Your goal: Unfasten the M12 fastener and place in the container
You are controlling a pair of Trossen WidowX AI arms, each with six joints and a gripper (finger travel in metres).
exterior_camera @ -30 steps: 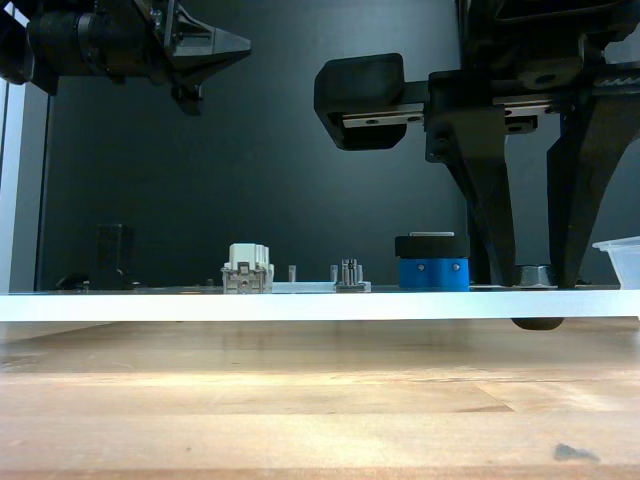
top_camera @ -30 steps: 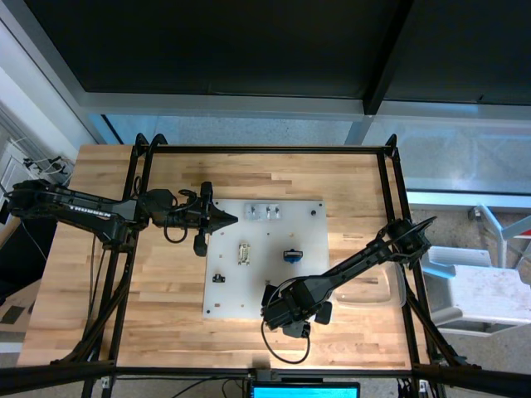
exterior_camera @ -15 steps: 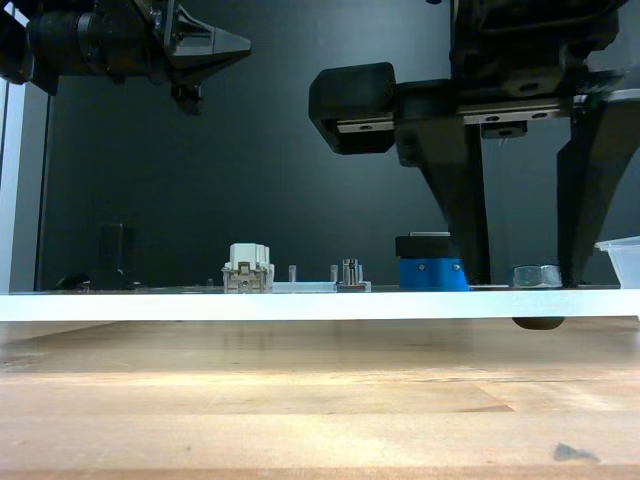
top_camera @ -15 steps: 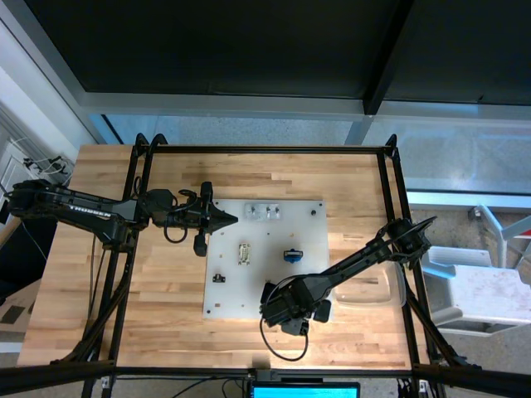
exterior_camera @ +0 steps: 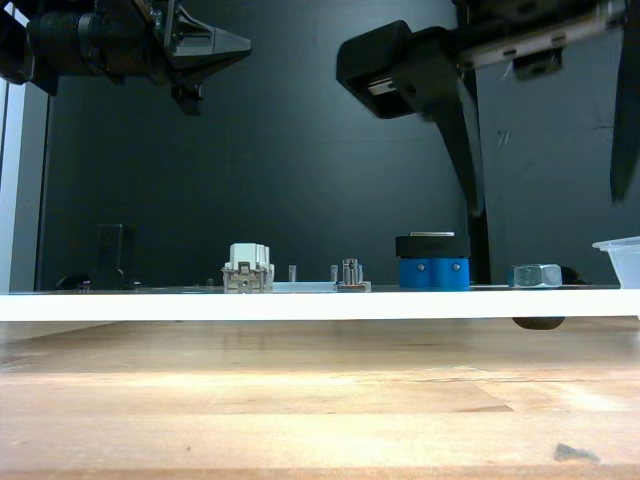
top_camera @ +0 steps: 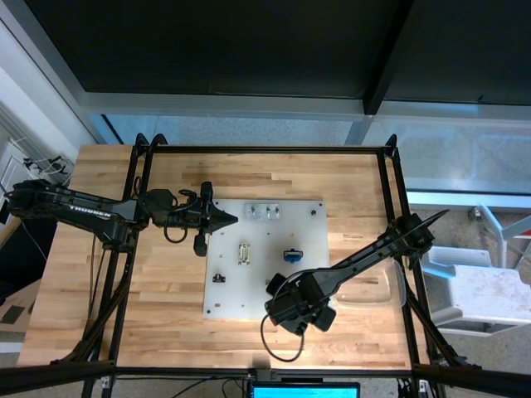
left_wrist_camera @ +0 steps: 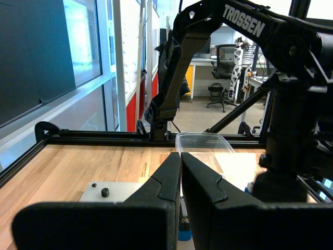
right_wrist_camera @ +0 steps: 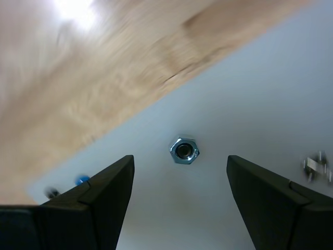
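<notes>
White board (top_camera: 236,298), clear container (top_camera: 382,293) on wooden table (top_camera: 166,282)

— Any writing you can actually read?
— "TROSSEN", in white capitals, along the black right arm (left_wrist_camera: 247,21).
— Anything else?
— White lettering on the left arm (top_camera: 83,213), nine o'clock from the white board (top_camera: 236,294), too small to read.

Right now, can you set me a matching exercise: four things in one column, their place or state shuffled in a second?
1 nut
2 left end effector
3 right end effector
4 container

A open, above the nut
B shut, raised at far left of the white board
C on the table, right of the white board
D on the white board

Pairs: 1-D, 2-B, 3-A, 4-C
</notes>
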